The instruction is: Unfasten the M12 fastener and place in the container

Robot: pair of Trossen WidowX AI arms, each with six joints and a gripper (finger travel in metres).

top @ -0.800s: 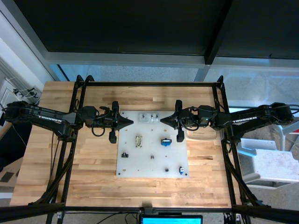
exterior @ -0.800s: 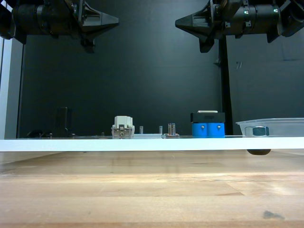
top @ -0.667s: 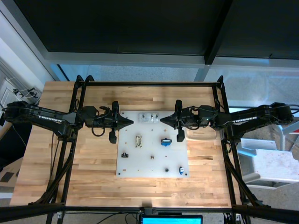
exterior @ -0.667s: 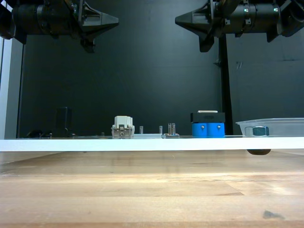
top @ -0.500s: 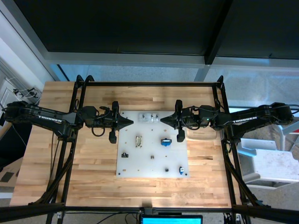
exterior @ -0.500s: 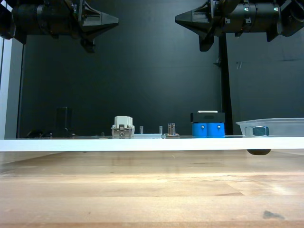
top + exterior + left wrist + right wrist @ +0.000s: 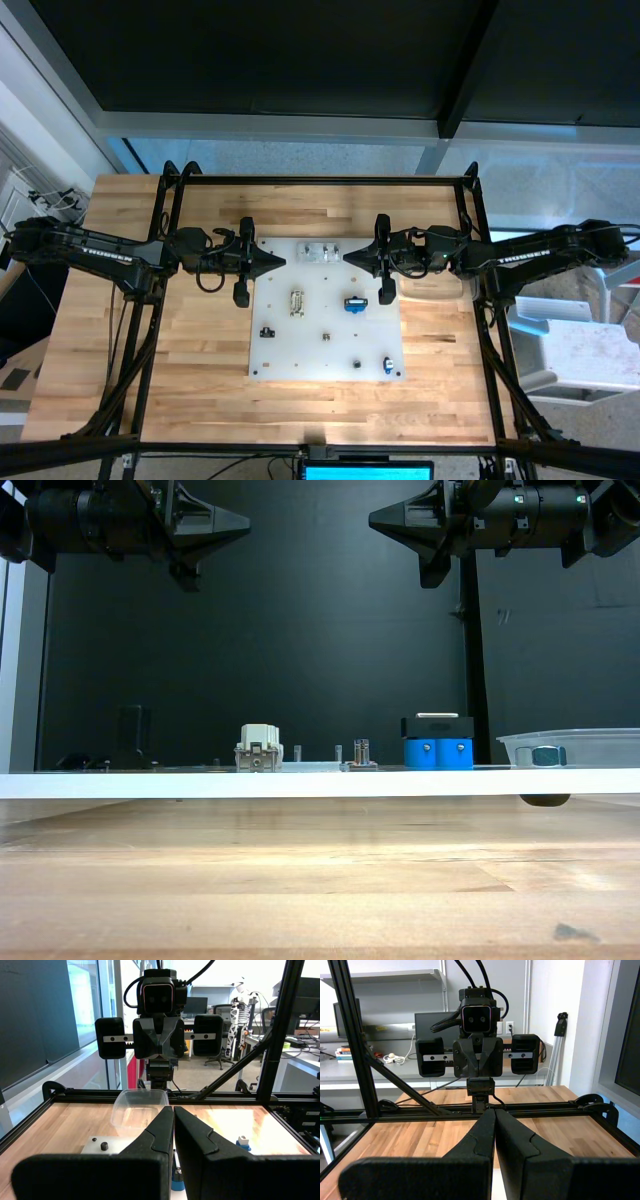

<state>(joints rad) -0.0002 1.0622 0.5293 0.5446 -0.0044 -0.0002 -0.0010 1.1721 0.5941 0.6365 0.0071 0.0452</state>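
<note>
High view, read from the near edge outward. Nearest stands the M12 fastener, a small dark knob on its stud close to the near right edge of the white board. The low view sets it in front of the wall of the container, but from above the container lies off the board's right side, well apart from the fastener, and appears empty. Just beside the fastener, to its right, is a blue-and-black part. Farther back come a silver post and a blue connector. Farthest, held high over the board's far edge, the left gripper and right gripper face each other, tips apart. Each wrist view shows its fingers pressed together on nothing.

The step in hand appears to be the first approach. The right arm, nearer both fastener and container, seems the better choice. It should spread its fingers before descending, come straight down centred on the stud, keep clear of the blue-and-black part, and lift only once the thread has released.
</note>
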